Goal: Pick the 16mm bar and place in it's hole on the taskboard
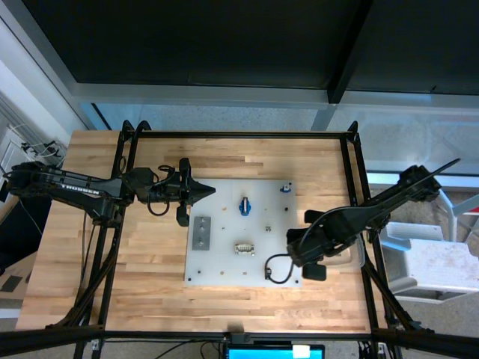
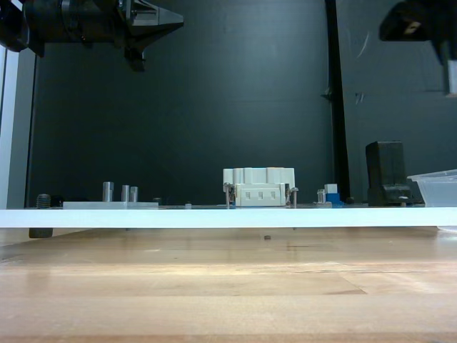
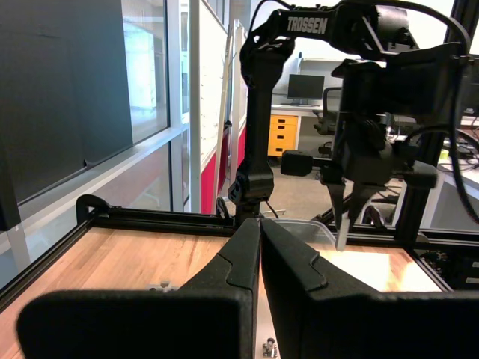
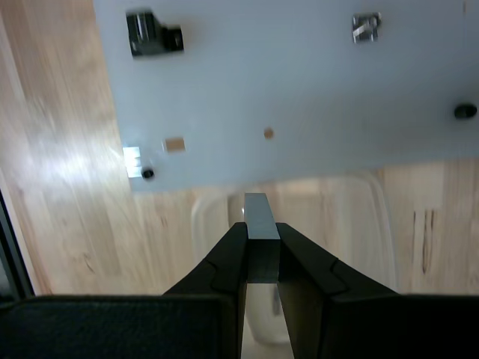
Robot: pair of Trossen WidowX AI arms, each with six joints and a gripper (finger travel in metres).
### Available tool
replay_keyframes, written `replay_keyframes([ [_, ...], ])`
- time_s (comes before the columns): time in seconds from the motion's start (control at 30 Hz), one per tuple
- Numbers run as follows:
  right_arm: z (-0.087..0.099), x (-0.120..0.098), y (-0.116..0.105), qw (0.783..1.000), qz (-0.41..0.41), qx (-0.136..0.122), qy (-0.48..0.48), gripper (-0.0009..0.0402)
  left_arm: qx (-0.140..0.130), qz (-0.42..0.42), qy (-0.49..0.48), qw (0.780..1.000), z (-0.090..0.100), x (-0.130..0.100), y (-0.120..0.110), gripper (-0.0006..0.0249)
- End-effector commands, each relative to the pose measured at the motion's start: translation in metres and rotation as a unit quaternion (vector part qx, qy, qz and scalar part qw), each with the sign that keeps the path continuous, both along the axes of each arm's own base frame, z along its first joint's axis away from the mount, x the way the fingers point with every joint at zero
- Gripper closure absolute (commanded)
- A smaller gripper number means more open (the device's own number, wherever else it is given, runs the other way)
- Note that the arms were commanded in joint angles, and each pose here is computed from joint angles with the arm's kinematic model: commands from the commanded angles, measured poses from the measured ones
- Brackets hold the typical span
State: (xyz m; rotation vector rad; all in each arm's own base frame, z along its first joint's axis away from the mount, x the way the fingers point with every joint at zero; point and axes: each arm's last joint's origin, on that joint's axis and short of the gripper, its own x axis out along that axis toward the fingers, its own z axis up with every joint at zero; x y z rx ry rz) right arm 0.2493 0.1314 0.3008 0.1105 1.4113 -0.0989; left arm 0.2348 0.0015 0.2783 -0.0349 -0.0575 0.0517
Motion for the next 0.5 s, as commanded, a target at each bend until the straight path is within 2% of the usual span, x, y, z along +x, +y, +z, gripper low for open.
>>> replay_keyframes([
  [0.03,0.002,0.015,0.002,1.000,-0.006,0.000,0.000,0.0393,0.000,0.000,0.000,1.000,0.000,0.000,0.000,0.0243],
  [0.23,0.007,0.041,0.008,1.000,-0.007,-0.001,0.001,0.0393,0.000,0.000,0.000,1.000,0.000,0.000,0.000,0.0243],
  [0.5,0.006,0.076,0.015,1.000,-0.015,0.012,0.018,0.0393,0.000,0.000,0.000,1.000,0.000,0.000,0.000,0.0243],
])
